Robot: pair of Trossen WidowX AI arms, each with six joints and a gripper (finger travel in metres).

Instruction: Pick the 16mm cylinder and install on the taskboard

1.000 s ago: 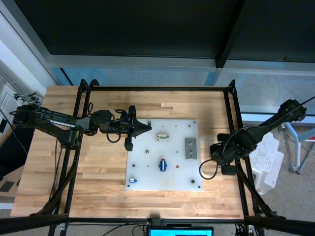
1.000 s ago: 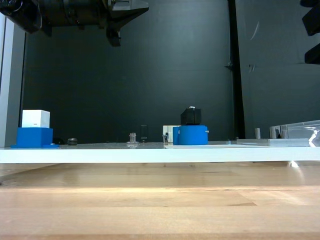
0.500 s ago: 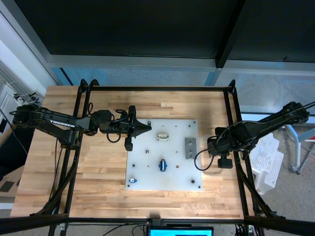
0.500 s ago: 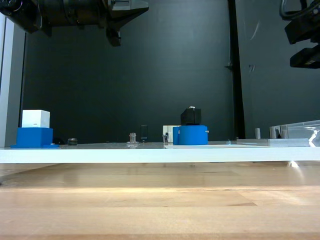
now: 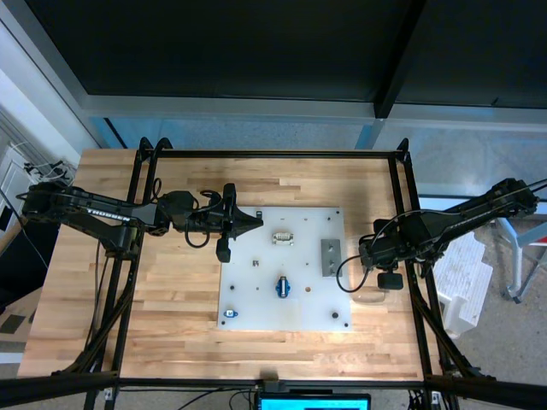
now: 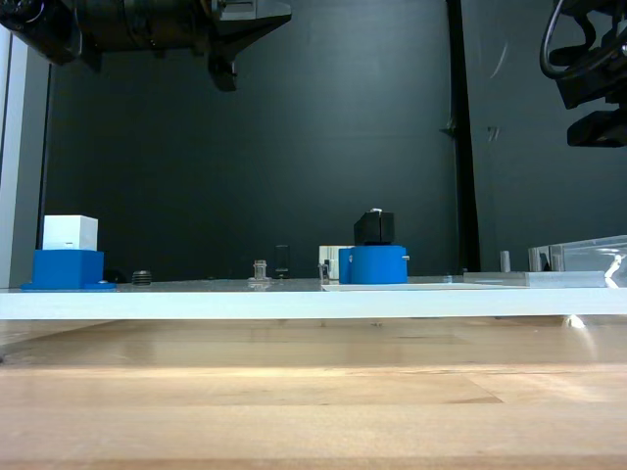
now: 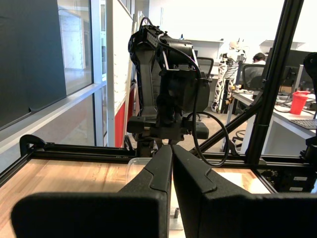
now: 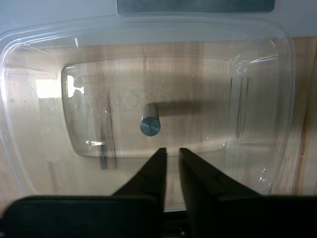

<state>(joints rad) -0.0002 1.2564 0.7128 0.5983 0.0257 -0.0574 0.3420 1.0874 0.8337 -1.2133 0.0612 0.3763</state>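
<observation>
The 16mm cylinder [image 8: 150, 121] is a short grey metal peg standing inside the clear plastic tray [image 8: 287, 59], just ahead of my right gripper [image 8: 171, 150]. That gripper hangs above the tray, shut to a narrow slit and holding nothing. From above, my right gripper [image 5: 369, 256] sits just off the right edge of the white taskboard [image 5: 299, 295]. My left gripper [image 5: 248, 220] hovers shut and empty over the board's far left corner, with its fingers pressed together [image 7: 172, 146].
The taskboard carries a grey metal block [image 5: 331, 257], a blue fitting [image 5: 281, 287], another blue fitting [image 5: 228, 315] and a beige connector [image 5: 283, 237]. A black frame [image 5: 402, 222] runs along the table's sides. The tray [image 5: 367, 296] lies between board and frame.
My right arm has swung inward toward the board and come over the tray. The left arm has not moved.
</observation>
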